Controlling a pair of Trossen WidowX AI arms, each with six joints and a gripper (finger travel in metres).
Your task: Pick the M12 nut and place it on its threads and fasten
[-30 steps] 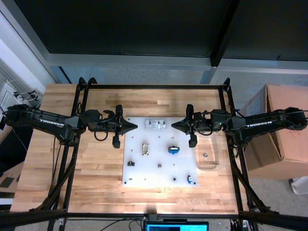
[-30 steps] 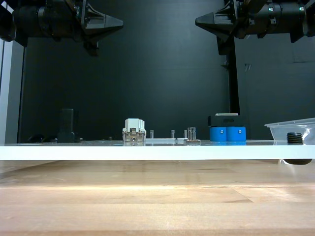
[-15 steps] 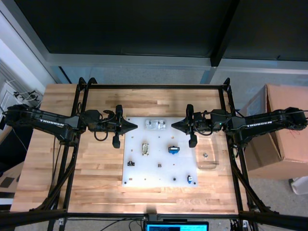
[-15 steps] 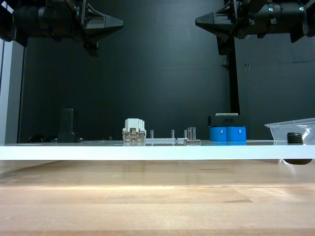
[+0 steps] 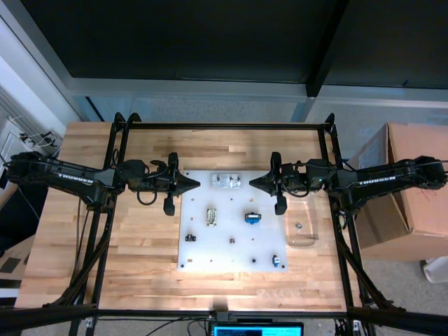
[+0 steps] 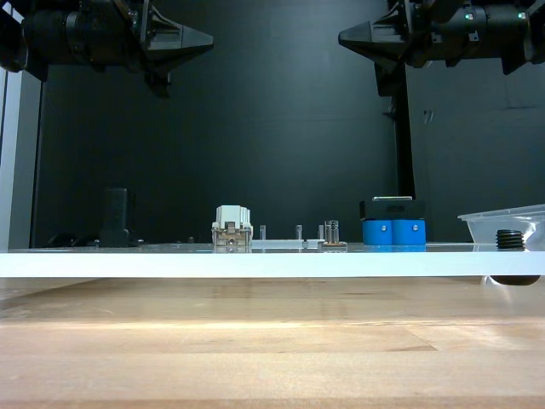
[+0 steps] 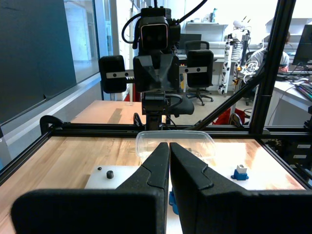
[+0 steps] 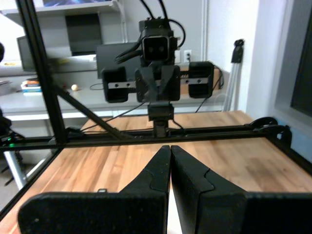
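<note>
Just off the right edge of the white board, the M12 nut lies free on the floor of the clear tray, small and silver, with neither arm touching it. Its stud stands on the board near the near right edge, black, with its ribs bare. In the low view the stud shows in front of the tray's wall, while the high view places the nut inside the tray, well apart from the stud.

The left gripper hangs over the board's far left edge, pointing inward. Its wrist view shows the two fingers pressed together with only a hairline seam between them, holding nothing. The right gripper mirrors it above the board's far right part, near the tray's far end, with its jaws likewise closed upon each other and empty. The two tips face one another, well apart, and the low view puts both high above the board.

Other fittings on the board are a blue block, a white connector and a clear mount at the far edge. Board and tray rest on a wooden table, and a cardboard box stands beyond its right side.
</note>
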